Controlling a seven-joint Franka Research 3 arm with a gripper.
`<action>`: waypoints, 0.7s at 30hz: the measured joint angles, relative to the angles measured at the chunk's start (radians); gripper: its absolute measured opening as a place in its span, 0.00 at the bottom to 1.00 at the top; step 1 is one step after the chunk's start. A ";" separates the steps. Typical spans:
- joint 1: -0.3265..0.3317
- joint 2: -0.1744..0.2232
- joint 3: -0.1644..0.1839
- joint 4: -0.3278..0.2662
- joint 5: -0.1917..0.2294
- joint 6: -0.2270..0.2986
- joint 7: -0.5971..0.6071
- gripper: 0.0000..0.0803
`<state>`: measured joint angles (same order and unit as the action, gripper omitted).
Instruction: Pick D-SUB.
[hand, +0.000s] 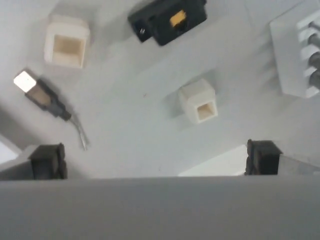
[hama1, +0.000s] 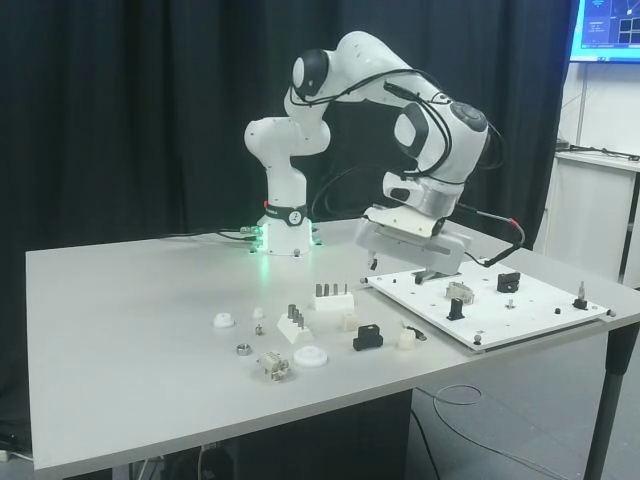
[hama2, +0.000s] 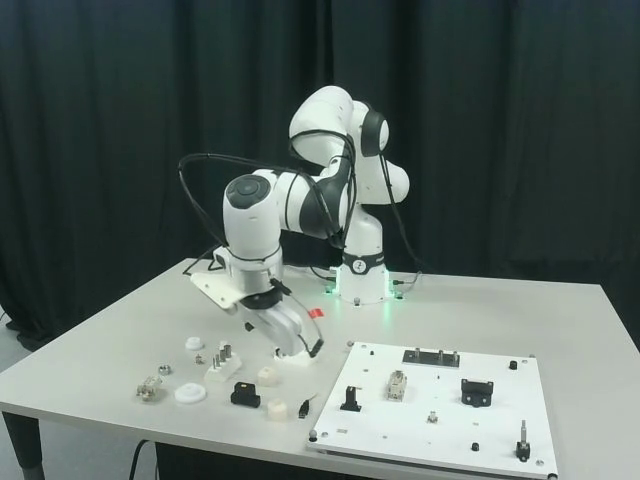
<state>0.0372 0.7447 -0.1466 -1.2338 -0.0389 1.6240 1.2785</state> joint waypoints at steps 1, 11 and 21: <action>0.000 -0.001 -0.003 0.000 -0.003 0.005 0.017 1.00; -0.005 -0.009 -0.026 -0.001 -0.019 0.049 0.129 1.00; -0.015 -0.013 -0.039 -0.004 -0.019 0.083 0.239 1.00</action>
<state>0.0224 0.7320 -0.1855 -1.2378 -0.0581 1.7074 1.5176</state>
